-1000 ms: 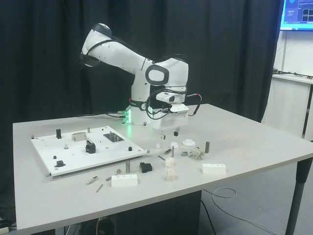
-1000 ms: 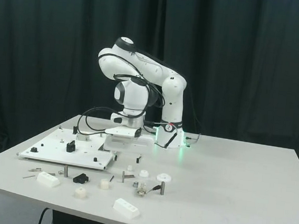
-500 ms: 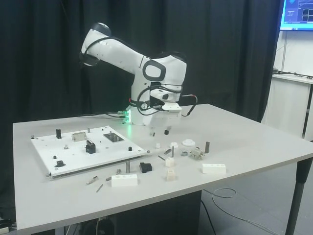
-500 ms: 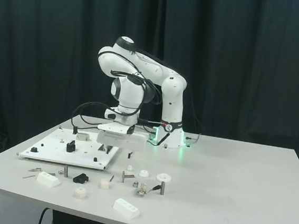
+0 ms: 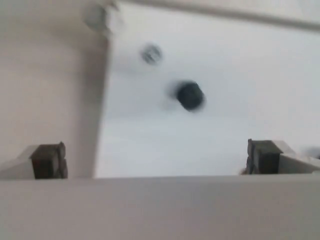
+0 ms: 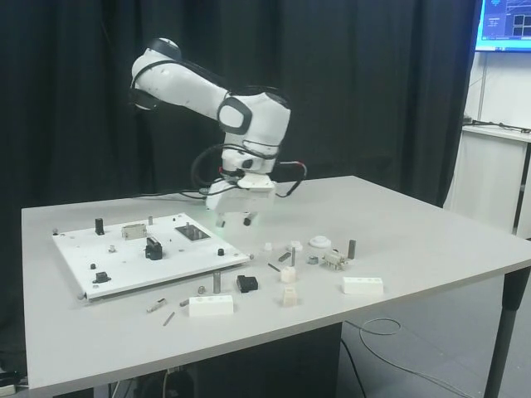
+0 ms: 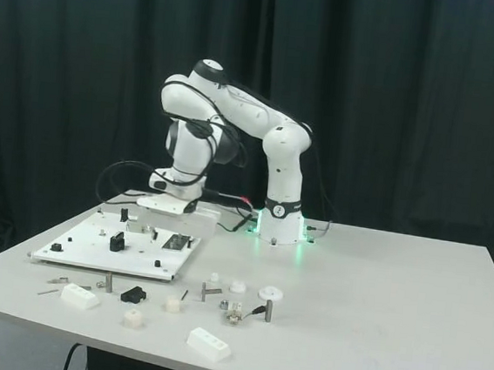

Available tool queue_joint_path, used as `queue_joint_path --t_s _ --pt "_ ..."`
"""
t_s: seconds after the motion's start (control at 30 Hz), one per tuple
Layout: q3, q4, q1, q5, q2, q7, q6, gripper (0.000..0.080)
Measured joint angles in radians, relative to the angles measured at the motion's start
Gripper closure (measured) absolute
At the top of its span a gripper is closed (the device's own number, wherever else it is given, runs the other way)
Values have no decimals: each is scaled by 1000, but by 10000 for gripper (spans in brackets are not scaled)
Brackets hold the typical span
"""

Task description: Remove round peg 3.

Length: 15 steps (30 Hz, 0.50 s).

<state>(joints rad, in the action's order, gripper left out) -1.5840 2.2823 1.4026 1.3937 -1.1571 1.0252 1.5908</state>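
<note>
While its two fingers stand wide apart with nothing between them, the gripper (image 6: 236, 220) hangs above the near corner of the white board (image 6: 124, 259), over its edge. In the wrist view a black round peg (image 5: 190, 95) stands upright on the board, between the fingertips' lines but below them, untouched. Loose small parts (image 6: 289, 295) lie on the grey table (image 6: 431, 240) beside the board.
</note>
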Motion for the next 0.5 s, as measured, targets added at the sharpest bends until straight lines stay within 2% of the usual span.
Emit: queue_joint_path --t_s 0.5 --pt "37 25 -215 -1 -4 -159 -57 3"
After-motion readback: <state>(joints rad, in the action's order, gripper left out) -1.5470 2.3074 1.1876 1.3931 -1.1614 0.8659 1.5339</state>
